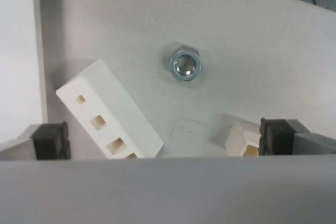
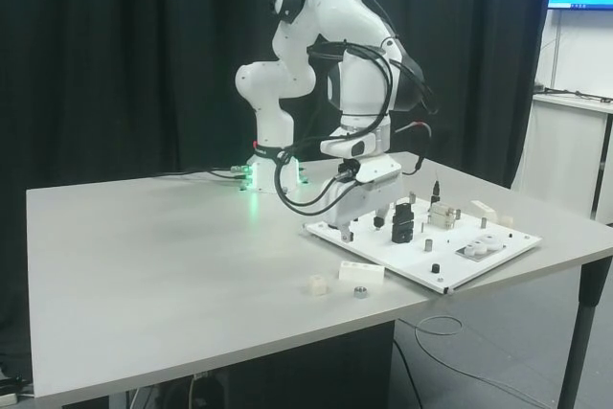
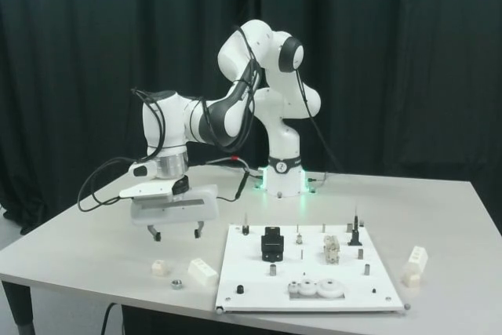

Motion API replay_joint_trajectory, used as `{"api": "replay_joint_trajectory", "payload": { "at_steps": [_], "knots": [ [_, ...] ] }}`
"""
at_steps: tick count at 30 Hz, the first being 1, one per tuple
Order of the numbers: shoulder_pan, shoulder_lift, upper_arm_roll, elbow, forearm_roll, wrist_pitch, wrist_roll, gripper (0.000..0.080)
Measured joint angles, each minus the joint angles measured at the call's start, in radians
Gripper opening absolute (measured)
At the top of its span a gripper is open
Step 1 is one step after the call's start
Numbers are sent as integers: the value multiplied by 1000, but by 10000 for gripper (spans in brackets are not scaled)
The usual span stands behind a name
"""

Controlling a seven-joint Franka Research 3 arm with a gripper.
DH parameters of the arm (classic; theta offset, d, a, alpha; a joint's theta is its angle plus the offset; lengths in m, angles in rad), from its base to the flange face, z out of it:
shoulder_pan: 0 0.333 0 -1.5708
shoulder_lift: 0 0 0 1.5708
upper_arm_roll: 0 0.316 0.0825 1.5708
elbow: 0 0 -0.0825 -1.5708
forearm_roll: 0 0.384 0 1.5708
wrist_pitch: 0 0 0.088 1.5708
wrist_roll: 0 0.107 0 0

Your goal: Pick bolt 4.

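Here the hand (image 1: 163, 142), fingers apart and empty, hovers above the worktop (image 1: 252, 51); no bolt is identifiable, only a small, rigid, probably slippery steel nut (image 1: 185, 64).

Nut (image 1: 185, 64): shiny bare metal, glossy. Slotted block (image 1: 108, 110): matt white plastic, smooth. Surface (image 1: 252, 51): matt grey, finely speckled. Fingers' pads (image 1: 51, 141): black, rubbery-looking.
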Motion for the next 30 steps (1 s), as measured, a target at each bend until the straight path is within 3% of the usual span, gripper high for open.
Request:
{"api": "replay_joint_trajectory", "payload": {
  "at_steps": [14, 30],
  "knots": [
    [2, 6, 0, -4, -9, 8, 1, 800],
    [11, 70, 1, -4, -9, 103, 39, 800]
  ]
}}
